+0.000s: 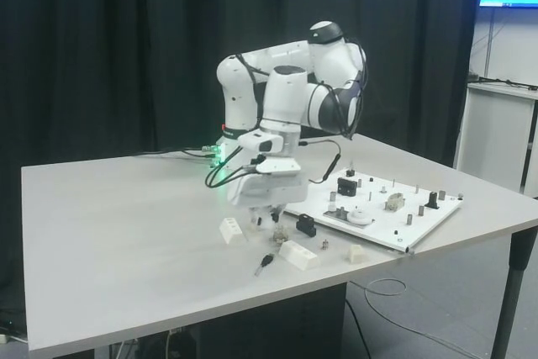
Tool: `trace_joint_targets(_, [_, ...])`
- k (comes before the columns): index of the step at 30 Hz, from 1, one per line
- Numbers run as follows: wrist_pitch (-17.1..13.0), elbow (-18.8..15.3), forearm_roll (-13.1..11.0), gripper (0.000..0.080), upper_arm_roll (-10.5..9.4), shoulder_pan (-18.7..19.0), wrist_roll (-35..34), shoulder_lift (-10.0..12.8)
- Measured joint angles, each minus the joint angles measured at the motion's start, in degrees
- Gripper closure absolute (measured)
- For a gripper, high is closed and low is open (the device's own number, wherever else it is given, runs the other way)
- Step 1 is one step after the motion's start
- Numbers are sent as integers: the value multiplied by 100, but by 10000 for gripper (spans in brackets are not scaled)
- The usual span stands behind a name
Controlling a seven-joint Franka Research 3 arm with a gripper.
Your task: Place medium gear.
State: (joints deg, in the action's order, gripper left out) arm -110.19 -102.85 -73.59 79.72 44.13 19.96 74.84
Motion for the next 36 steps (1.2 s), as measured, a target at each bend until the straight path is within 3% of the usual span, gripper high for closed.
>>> trace_joint_targets(20, [0,697,-54,410,-506,-916,205,46])
trace_joint_targets(36, [19,914,-45,410,-643,-1174,254,49])
